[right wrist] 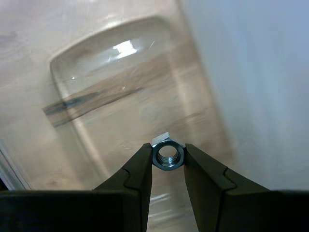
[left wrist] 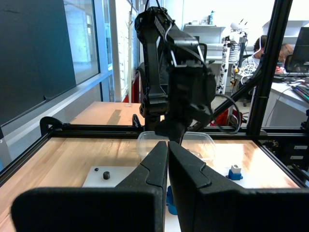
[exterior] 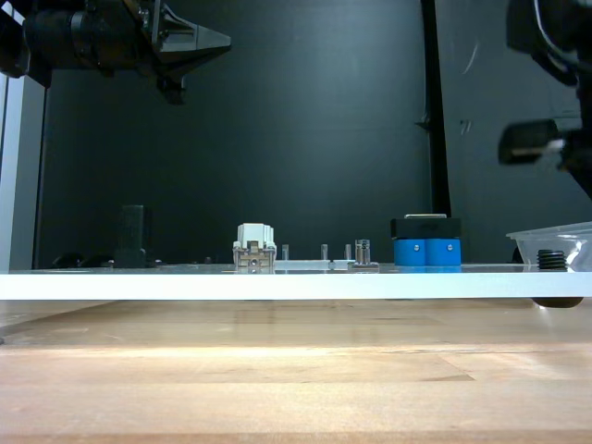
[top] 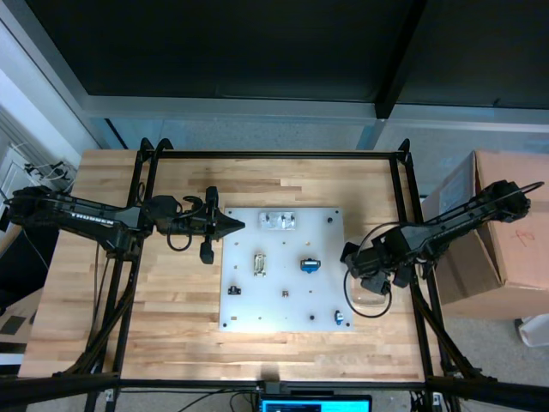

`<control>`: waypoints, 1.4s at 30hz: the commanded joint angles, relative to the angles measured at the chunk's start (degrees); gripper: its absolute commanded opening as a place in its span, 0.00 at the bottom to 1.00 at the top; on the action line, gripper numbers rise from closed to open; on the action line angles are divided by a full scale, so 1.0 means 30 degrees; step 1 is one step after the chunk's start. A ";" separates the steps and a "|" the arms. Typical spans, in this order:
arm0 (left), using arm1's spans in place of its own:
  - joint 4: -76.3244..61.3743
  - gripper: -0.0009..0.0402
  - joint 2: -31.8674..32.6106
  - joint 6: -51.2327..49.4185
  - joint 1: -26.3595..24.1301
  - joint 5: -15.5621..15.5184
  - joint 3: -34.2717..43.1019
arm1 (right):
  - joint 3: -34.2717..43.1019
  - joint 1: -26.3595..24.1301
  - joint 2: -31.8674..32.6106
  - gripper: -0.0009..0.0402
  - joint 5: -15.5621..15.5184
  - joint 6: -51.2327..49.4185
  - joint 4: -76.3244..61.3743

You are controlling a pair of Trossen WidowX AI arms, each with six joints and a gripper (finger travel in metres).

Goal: Pick the M12 nut and place it on its threads and fasten

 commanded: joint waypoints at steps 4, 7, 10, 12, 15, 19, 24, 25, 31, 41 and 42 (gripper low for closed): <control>0.0007 0.02 0.0000 0.0000 0.0000 0.0007 0.0007 | 0.2557 0.0364 0.1545 0.02 0.0007 -0.2805 -0.1268; 0.0007 0.02 0.0000 0.0000 0.0000 0.0007 0.0007 | 0.3832 0.0685 0.2637 0.02 0.0007 -0.3512 -0.1763; 0.0007 0.02 0.0000 0.0000 0.0000 0.0007 0.0007 | 0.5013 0.1173 0.3643 0.02 0.0328 -0.5603 -0.2186; 0.0007 0.02 0.0000 0.0000 0.0000 0.0007 0.0007 | 0.5697 0.1610 0.4350 0.02 0.0831 -0.6601 -0.2215; 0.0007 0.02 0.0000 0.0000 0.0000 0.0007 0.0007 | 0.6892 0.2025 0.5668 0.02 0.0984 -0.7825 -0.2200; 0.0007 0.02 0.0000 0.0007 0.0000 0.0007 0.0007 | 0.8422 0.2368 0.7271 0.02 0.0947 -1.0418 -0.2142; 0.0007 0.02 0.0000 0.0000 0.0000 0.0007 0.0007 | 1.0404 0.2455 0.9020 0.02 0.0918 -1.1679 -0.2244; 0.0007 0.02 0.0000 0.0000 0.0000 0.0007 0.0007 | 1.0783 0.2455 0.9413 0.02 0.0918 -1.1686 -0.2288; 0.0007 0.02 0.0000 0.0000 0.0000 0.0007 0.0007 | 1.2422 0.2506 1.1125 0.02 0.0787 -1.1672 -0.2273; 0.0007 0.02 0.0000 0.0007 0.0000 0.0007 0.0007 | 1.4090 0.2812 1.3107 0.02 0.0860 -1.1555 -0.1785; 0.0007 0.02 0.0000 0.0000 0.0000 0.0007 0.0007 | 1.4163 0.2856 1.3253 0.02 0.0852 -1.1504 -0.1610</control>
